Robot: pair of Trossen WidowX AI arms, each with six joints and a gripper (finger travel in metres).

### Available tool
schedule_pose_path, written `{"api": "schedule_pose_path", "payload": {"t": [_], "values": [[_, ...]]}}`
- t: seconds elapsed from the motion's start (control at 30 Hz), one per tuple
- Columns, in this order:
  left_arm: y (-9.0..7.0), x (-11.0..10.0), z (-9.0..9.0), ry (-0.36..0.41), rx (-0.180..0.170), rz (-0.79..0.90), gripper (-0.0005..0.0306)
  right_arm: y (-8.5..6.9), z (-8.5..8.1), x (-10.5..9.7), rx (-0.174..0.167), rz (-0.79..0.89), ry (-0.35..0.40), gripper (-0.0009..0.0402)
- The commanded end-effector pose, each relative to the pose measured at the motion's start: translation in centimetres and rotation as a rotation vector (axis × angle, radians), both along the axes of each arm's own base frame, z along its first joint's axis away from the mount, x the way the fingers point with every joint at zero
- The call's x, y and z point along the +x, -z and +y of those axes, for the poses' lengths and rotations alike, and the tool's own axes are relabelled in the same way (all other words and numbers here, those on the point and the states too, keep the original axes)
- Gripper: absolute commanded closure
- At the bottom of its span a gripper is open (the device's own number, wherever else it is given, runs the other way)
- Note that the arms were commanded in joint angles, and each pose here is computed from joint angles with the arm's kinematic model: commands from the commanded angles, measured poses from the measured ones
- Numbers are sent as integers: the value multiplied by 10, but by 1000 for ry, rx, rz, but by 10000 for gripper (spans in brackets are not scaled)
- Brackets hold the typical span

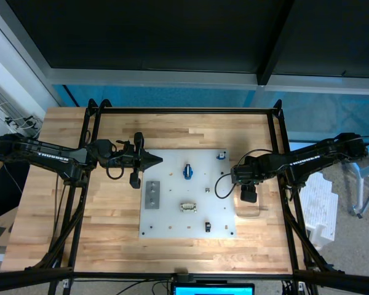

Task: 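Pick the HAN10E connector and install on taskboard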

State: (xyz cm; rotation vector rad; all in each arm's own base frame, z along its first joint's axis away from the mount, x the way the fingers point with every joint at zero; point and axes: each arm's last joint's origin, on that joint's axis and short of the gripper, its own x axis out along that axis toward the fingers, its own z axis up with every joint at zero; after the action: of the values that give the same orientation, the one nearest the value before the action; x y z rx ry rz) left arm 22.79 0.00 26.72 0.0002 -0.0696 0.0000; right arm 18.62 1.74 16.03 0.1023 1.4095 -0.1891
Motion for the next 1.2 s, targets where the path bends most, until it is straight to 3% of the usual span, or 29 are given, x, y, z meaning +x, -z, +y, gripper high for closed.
{"api": "schedule_pose_path", "payload": {"t": [0.03, 0.27, 0.57, 1.0, 1.2], "values": [[0, 0, 0, 0, 0, 0, 300, -1, 0, 0, 1, -2, 0, 248], [0, 0, 0, 0, 0, 0, 300, -4, 1, 1, 11, 2, -2, 303], [0, 0, 0, 0, 0, 0, 300, -29, 2, 9, 10, 7, -2, 355], [0, 0, 0, 0, 0, 0, 300, -83, 4, 16, 11, 6, -11, 366], [0, 0, 0, 0, 0, 0, 300, -98, 7, 19, 16, -23, -10, 365]]}}
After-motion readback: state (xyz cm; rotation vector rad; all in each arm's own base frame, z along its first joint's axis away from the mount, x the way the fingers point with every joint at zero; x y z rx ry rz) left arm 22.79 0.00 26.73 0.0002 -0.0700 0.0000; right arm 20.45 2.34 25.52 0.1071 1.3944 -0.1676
